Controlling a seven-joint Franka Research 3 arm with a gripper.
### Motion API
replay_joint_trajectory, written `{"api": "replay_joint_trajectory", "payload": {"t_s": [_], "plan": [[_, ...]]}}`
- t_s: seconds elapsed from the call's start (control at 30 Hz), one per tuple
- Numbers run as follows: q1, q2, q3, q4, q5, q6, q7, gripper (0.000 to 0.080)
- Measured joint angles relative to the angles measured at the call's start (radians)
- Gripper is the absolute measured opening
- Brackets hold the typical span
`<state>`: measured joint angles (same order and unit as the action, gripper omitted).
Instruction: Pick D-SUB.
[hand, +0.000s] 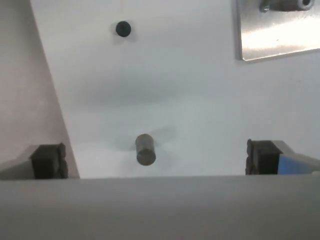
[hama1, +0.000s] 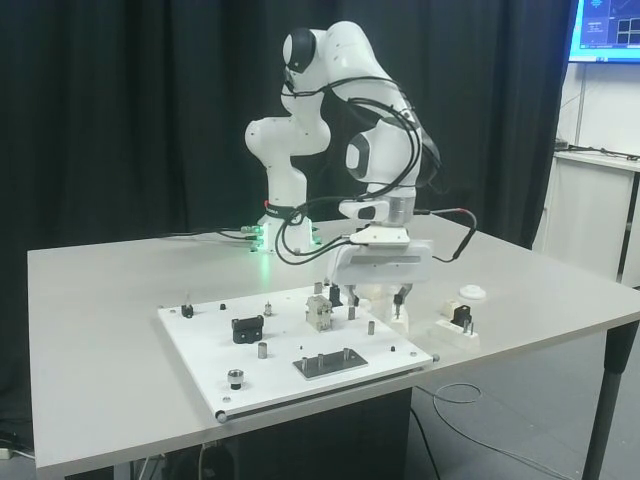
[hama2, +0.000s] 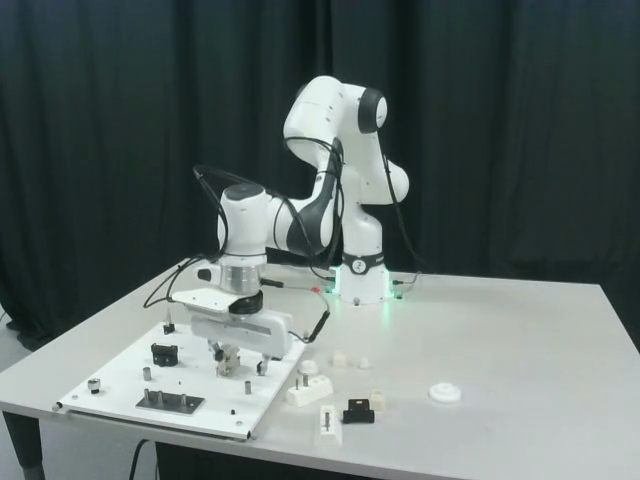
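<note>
My gripper (hand: 155, 160) (hama1: 376, 300) (hama2: 238, 362) hangs open, low over the right part of the white board (hama1: 200, 340). Nothing is between its black fingertips (hand: 48, 161). A short grey peg (hand: 145, 149) stands on the board beneath the gap. A black connector-like part (hama1: 247, 327) (hama2: 164, 354) sits on the board's left part, well away from the gripper. I cannot tell for certain which part is the D-SUB. A white and grey block (hama1: 319, 308) stands just beside the gripper.
A metal plate (hand: 277, 30) (hama1: 330, 362) (hama2: 170, 402) with upright pins lies near the board's front edge. A black knob (hand: 123, 28) sits on the board. White parts (hama1: 458, 322) (hama2: 305, 390), a black part (hama2: 360, 410) and a white disk (hama2: 445, 393) lie off the board on the grey table (hama2: 520, 340).
</note>
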<state>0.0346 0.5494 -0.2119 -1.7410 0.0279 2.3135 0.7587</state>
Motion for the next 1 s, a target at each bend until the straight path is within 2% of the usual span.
{"api": "replay_joint_trajectory", "payload": {"t_s": [0.4, 1.0], "plan": [[0.006, -0.017, 0.000, 0.010, 0.000, -0.029, 0.001, 0.0800], [0.010, -0.018, 0.000, 0.015, 0.000, -0.031, 0.003, 0.0800]]}}
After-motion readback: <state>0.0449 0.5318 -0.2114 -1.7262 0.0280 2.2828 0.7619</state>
